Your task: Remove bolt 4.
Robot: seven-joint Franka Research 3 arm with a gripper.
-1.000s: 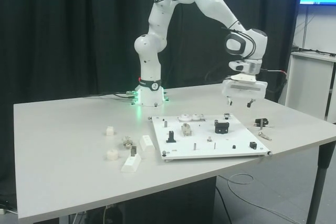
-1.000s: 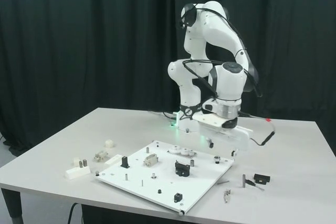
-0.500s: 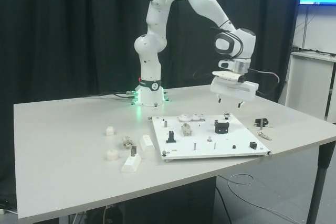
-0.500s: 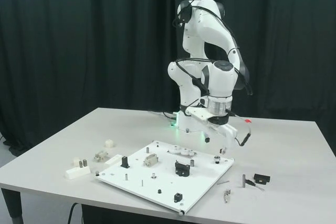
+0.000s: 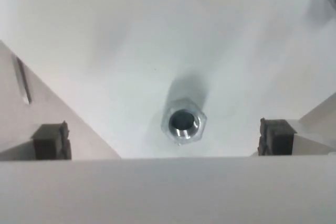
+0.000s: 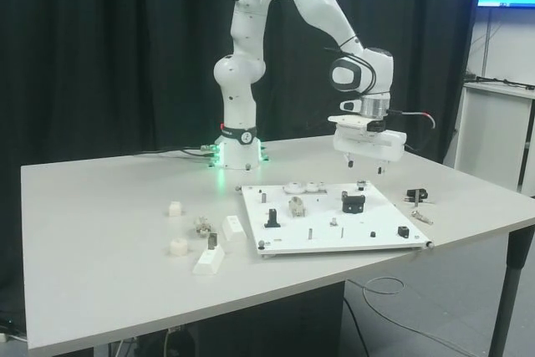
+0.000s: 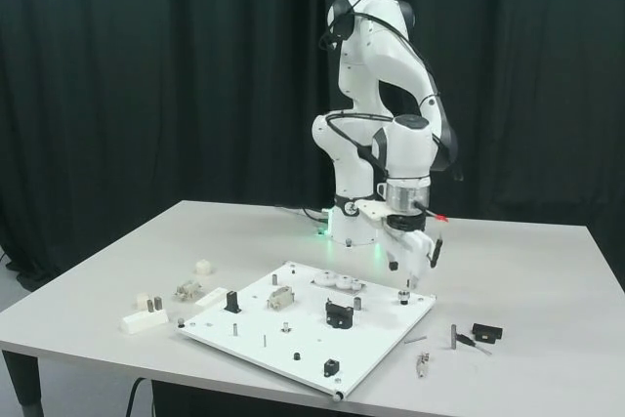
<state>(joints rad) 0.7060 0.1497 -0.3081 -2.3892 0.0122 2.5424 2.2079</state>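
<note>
bare white plate (image 5: 131,51) surrounds the bolt (image 5: 184,125); fingers (image 5: 51,141) spread, nothing between.

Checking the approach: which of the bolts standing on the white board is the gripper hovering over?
The hex-headed bolt at the white board's far corner, right below the open gripper; the other bolts stand nearer the board's middle.

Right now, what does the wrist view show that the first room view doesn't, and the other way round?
Only the wrist view shows the bolt from above: a hexagonal head with a hollow centre, standing on the white board, between the open gripper fingertips. Only the first room view shows the whole white arm, the grey table, the loose white blocks and the black parts beside the board. Both show the gripper over the board's corner.
</note>
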